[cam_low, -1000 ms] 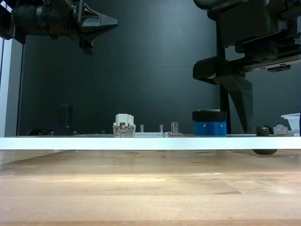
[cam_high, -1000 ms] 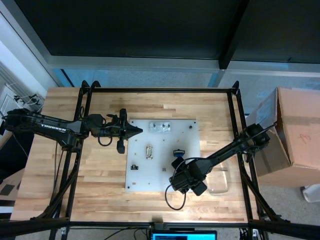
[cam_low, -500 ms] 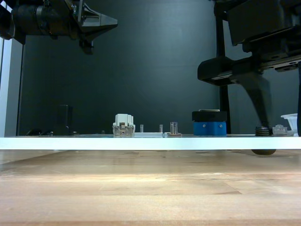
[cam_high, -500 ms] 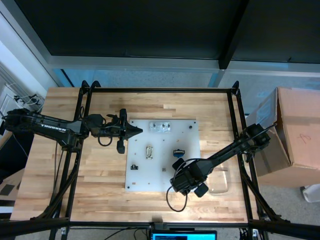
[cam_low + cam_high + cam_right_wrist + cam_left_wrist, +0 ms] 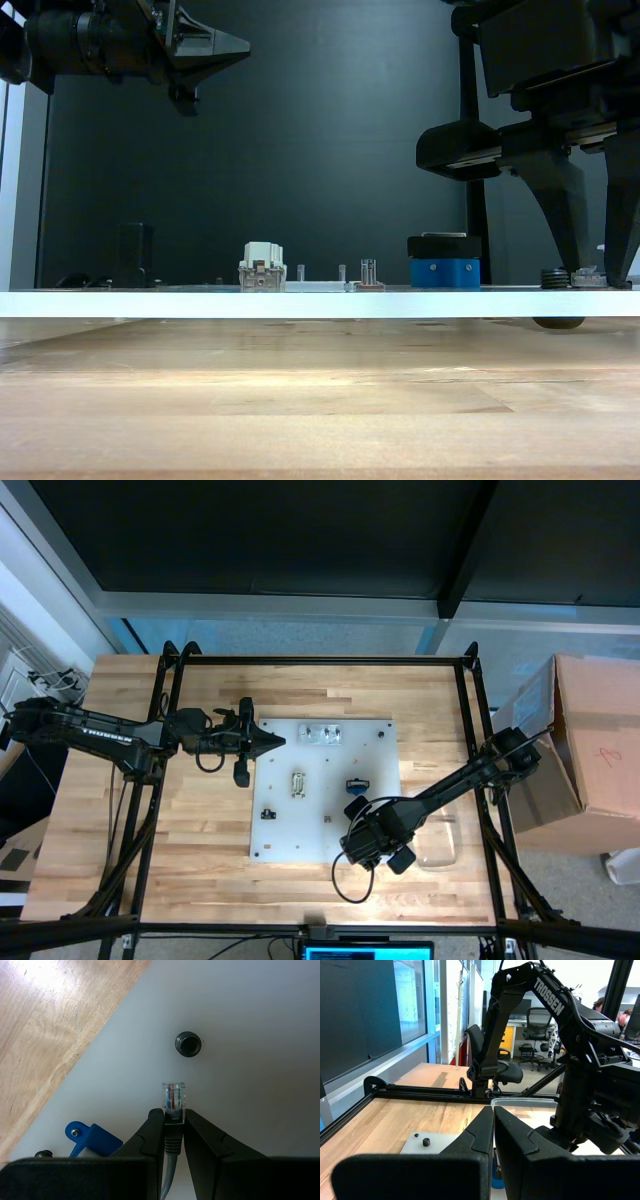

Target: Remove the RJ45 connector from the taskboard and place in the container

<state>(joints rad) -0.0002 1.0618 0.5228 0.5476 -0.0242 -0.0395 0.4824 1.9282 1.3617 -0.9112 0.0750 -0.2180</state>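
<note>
- The black left gripper [image 5: 279, 742] hangs high over the left edge of the flat white taskboard [image 5: 290, 825], fingers pressed together on nothing.
- The clear plastic RJ45 connector [image 5: 173, 1096] lies low near the board's near right corner, with no socket visible around it. The black right gripper [image 5: 174, 1116] pinches its dark tail.
- Its long axis runs from the fingers toward a round black knob [image 5: 188, 1044], tip leading.
- Held by the tail, it may pivot or slip before reaching the clear plastic container [image 5: 443, 852].

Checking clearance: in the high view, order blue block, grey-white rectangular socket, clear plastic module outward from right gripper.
1. Blue block, just beyond right gripper holding RJ45 connector.
2. Grey-white rectangular socket, mid-left on white board.
3. Clear plastic module, far edge, near left gripper.
</note>
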